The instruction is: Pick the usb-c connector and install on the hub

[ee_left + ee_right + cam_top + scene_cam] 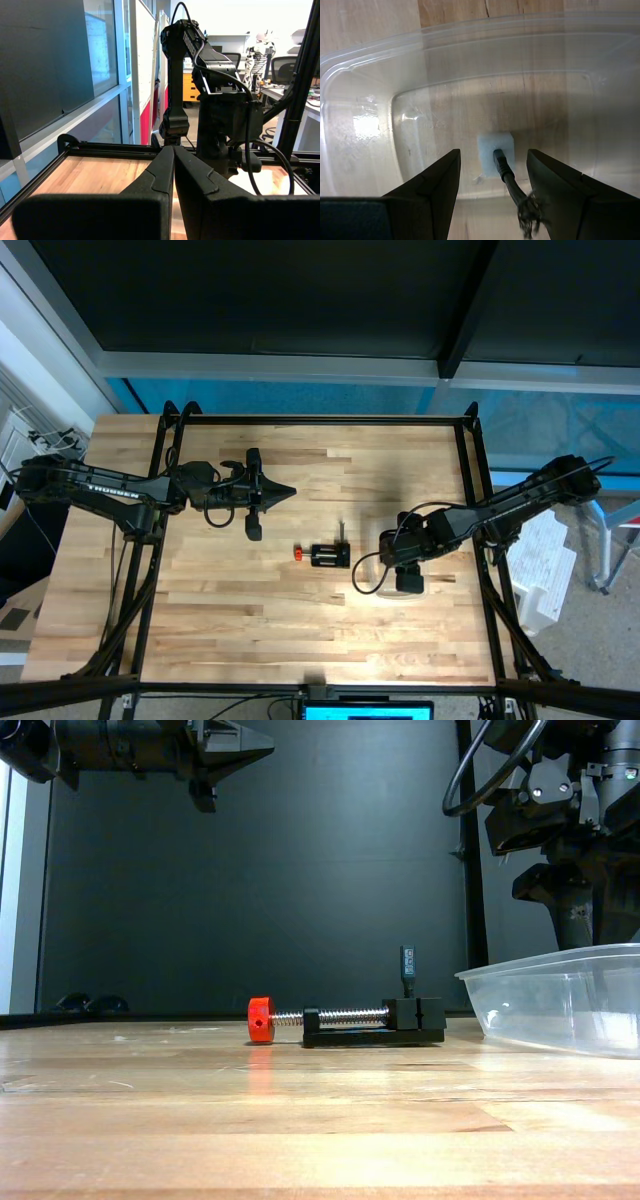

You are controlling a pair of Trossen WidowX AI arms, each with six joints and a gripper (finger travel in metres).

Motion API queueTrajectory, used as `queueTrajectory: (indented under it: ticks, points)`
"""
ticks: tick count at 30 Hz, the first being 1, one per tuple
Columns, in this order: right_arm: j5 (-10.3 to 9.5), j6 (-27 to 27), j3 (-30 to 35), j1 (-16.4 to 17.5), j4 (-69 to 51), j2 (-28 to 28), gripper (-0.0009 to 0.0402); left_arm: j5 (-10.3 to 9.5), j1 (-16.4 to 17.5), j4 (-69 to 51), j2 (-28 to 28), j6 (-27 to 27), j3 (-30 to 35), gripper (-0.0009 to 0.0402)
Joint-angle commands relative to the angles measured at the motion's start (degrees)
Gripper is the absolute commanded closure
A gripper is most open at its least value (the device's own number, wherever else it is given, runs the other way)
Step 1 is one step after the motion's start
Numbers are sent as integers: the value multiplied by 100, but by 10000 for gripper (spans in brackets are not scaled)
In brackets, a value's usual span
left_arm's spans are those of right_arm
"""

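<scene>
The table (250, 620) is pale butcher-block wood with a black frame (320, 421) along its edges. A dark panel (330, 870) stands behind it, and the left wrist view looks past the table to windows and office furniture. The usb-c connector (499, 159) is a tiny dark plug lying inside a clear plastic tray (365, 65). Its tip touches a small white square piece (489, 145), and a short dark lead (512, 185) runs back from it to frayed strands. The hub (372, 1020) sits near the middle of the table, just to the left of the tray. It is a small black block with a silver threaded screw (340, 1016) leading to an orange-red knob (260, 1019) at its left end. A thin grey pin (407, 963) stands upright at its right end. The right gripper (493, 153) hangs over the tray pointing down, its jaws spread wide. One finger (440, 185) is on each side of the connector and the white piece, and neither touches them. The tray's walls rise all round the plug, and the white piece lies right against it — both sit between the spread fingers. The left gripper (288, 491) is held high above the table's left half, well apart from the hub. It points toward the right arm with its jaws pressed together on nothing.
</scene>
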Motion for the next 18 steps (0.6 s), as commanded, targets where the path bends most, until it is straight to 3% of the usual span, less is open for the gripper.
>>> queueTrajectory:
  ticks: [1, 18]
  points:
    - [0, -2, 0, 2, 7, 39, 210, 0, 2, 0, 0, 2, 2, 393]
    - [-4, -20, -369, 4, 216, 57, 231, 0, 2, 0, 0, 0, 2, 393]
